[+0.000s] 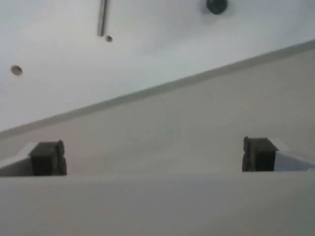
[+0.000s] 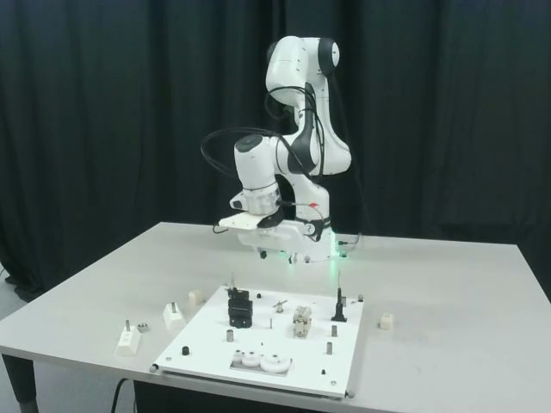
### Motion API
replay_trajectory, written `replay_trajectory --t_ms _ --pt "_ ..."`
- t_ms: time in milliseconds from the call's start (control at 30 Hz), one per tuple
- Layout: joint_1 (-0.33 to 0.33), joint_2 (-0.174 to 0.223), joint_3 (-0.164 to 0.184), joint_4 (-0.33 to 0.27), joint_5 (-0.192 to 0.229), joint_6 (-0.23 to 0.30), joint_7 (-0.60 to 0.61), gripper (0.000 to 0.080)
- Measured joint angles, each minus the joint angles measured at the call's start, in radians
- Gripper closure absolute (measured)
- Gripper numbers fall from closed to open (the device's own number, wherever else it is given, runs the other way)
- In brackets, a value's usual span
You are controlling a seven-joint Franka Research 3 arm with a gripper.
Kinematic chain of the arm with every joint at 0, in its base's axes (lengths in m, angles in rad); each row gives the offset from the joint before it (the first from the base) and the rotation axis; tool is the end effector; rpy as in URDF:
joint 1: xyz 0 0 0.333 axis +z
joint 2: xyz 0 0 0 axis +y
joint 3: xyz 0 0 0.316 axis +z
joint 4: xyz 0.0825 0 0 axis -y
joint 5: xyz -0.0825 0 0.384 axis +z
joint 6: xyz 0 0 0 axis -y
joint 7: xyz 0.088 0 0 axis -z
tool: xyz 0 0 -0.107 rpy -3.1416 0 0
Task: Pick round peg 1.
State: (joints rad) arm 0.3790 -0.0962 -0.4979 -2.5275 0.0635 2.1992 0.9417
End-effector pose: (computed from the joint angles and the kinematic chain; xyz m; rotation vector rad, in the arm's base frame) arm 0.4229 -0.0454 0.2890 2.6467 -1.6167 -0.4072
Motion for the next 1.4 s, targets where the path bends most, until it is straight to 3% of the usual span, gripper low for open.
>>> replay_trajectory --t_ms 267,600,1400 --pt "-0.026 -0.054 0.000 0.009 -0.059 -0.058 0.000 0.0003" --pt "-0.050 -0.106 -0.001 0.016 -0.089 -0.098 0.000 0.0003" --pt "-0.053 -0.131 0.003 0.045 -0.125 -0.106 0.026 0.0003"
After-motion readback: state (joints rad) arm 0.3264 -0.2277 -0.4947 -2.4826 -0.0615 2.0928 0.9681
